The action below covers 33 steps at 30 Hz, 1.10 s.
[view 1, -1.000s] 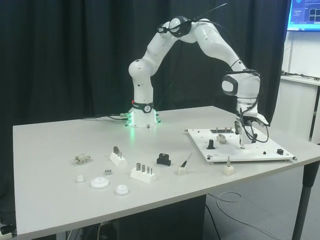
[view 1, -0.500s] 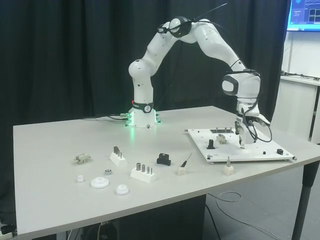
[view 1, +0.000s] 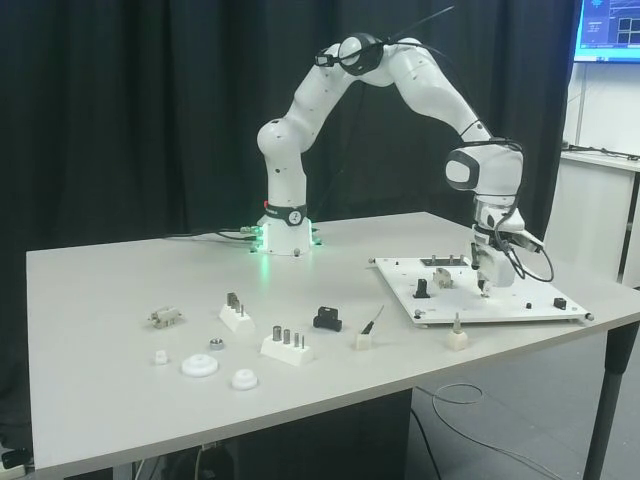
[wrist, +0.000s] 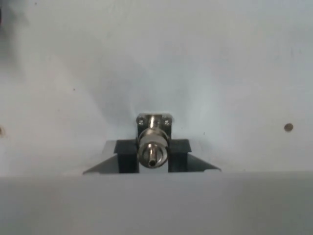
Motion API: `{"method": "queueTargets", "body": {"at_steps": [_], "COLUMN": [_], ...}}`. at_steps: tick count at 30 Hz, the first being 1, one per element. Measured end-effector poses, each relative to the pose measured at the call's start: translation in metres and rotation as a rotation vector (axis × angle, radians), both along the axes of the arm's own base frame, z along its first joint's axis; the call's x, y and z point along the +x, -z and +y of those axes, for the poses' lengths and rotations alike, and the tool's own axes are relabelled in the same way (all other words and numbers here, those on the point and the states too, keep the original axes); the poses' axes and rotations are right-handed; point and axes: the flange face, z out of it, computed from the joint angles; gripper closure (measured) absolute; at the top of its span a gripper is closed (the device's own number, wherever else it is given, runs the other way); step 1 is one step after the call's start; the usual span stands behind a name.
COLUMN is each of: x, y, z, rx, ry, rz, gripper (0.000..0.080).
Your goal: Insert BNC.
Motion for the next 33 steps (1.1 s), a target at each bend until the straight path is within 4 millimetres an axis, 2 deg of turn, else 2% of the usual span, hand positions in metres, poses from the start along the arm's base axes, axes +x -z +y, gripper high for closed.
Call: {"method": "queueTargets", "body": {"at_steps": [33], "x": [-0.0002], "y": [0.0001], "z": [0.0058], "rx": [-0.032], "ry": [-0.243], "rz": [-0.004], "gripper": [0.0678]}}
